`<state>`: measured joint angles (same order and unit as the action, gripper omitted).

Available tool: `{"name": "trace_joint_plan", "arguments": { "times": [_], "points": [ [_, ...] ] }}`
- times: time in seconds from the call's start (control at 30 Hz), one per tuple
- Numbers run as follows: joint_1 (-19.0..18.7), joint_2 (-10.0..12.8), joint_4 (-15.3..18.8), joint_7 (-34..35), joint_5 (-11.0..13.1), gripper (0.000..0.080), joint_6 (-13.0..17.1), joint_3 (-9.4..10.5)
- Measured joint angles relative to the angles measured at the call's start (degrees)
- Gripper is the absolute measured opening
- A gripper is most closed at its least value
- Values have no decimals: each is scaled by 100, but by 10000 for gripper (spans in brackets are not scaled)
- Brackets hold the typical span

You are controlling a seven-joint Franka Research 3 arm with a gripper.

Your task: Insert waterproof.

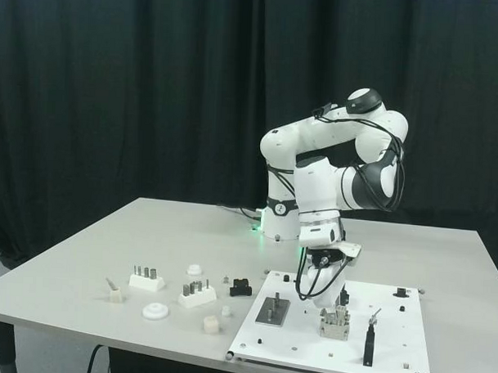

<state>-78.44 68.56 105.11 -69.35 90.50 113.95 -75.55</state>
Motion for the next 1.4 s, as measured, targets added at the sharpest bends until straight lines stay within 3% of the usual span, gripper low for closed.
{"name": "trace_joint_plan", "arguments": {
  "times": [1.4],
  "points": [
    [-29,10,-58,25,-202,313,-8,-11]
  ]
}}
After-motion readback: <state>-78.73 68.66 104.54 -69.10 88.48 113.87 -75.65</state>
